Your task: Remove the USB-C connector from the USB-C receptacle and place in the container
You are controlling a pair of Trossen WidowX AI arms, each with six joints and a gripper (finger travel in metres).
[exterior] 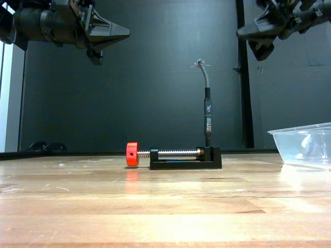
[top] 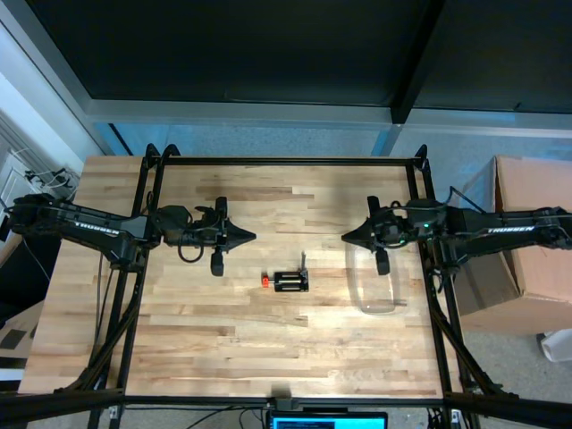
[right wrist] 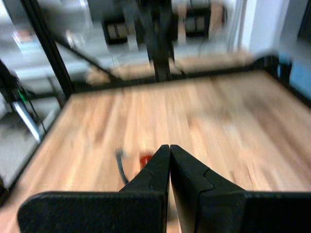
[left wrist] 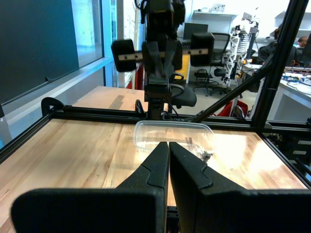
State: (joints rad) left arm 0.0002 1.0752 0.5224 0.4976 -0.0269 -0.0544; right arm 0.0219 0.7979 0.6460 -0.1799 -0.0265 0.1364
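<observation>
A small black clamp fixture [top: 290,282] with a red knob [exterior: 132,154] sits mid-table. The USB-C connector [exterior: 208,114] stands upright in its seat at the fixture's right end, its short cable curving up to a frayed tip [exterior: 199,64]. The clear plastic container [top: 374,277] lies to the right of the fixture. My left gripper [top: 251,237] hovers high up, left of the fixture, shut and holding nothing. My right gripper [top: 346,238] hovers high over the container's far edge, also shut and holding nothing. In the right wrist view the cable [right wrist: 121,165] and red knob [right wrist: 144,158] show beyond the fingers.
A black metal frame [top: 286,162] borders the wooden table. A cardboard box [top: 527,241] stands off the table at the right. A monitor edge [top: 328,419] shows at the near side.
</observation>
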